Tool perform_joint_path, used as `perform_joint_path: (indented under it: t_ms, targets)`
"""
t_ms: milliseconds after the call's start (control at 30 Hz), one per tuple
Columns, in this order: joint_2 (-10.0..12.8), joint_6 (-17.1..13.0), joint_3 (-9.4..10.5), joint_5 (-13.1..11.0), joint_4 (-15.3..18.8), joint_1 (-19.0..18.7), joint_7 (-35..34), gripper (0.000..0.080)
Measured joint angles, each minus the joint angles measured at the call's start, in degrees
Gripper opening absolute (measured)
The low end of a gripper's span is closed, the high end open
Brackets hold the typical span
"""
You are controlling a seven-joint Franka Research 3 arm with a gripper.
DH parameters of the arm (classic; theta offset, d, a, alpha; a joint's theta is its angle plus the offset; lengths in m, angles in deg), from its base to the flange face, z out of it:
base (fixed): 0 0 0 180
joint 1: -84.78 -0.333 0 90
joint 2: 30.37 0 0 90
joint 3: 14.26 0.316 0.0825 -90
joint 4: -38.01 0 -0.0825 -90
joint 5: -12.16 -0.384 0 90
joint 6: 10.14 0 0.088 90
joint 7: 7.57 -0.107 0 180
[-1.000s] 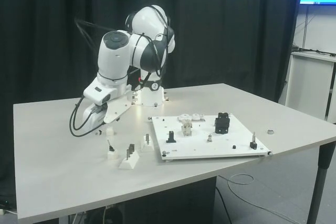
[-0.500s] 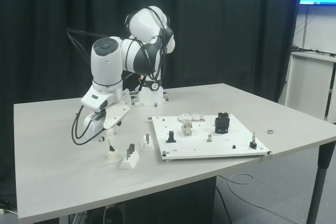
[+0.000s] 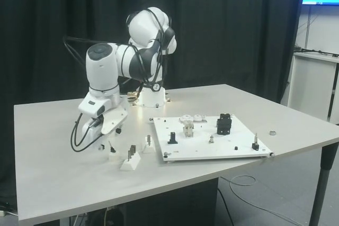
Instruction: Pick USB.
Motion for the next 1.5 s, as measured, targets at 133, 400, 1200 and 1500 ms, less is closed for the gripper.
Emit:
perform_joint_path:
  t_ms: [133,400,1200,1500]
  targets:
    - [-0.01,-1.34,-0.21,-1.02,1.51,-0.2,1.12,0.08]
    - [-0.02,-3.84,-0.35,-2.31,4.46,-0.74,2.29,0.08]
    - [-0.05,-5.91,-1.34,-3.31,6.41,-2.14,2.6,0.054]
    - [-0.05,-6.13,-1.77,-3.31,6.59,-2.61,2.6,0.0382]
